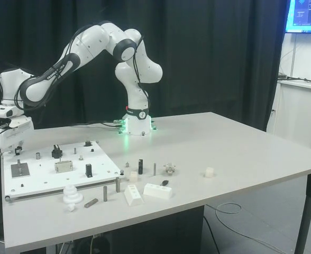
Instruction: Remove bolt 4.
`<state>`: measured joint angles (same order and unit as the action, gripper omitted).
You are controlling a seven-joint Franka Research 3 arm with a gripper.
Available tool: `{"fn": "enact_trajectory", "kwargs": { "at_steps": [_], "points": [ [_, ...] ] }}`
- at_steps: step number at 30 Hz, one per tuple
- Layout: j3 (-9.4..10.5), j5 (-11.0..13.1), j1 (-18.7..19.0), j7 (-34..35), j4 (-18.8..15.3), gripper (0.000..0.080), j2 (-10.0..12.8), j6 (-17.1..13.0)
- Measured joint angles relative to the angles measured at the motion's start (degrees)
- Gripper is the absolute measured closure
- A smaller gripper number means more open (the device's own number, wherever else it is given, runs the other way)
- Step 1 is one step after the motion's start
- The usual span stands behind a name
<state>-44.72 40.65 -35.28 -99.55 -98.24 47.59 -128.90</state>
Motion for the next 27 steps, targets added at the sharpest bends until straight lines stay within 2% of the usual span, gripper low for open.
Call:
{"fn": "enact_trajectory", "kwargs": {
  "at_steps": [10, 17, 27],
  "points": [
    [-0.12, -1.55, 0.06, -3.15, 0.92, 0.0559, -0.14, 0.29],
    [-0.58, -3.28, 0.16, -3.32, 1.33, 0.0559, -0.87, 1.71],
    [-1.29, -4.03, 0.48, -3.32, 1.45, 0.0559, -1.64, 3.2]
  ]
}}
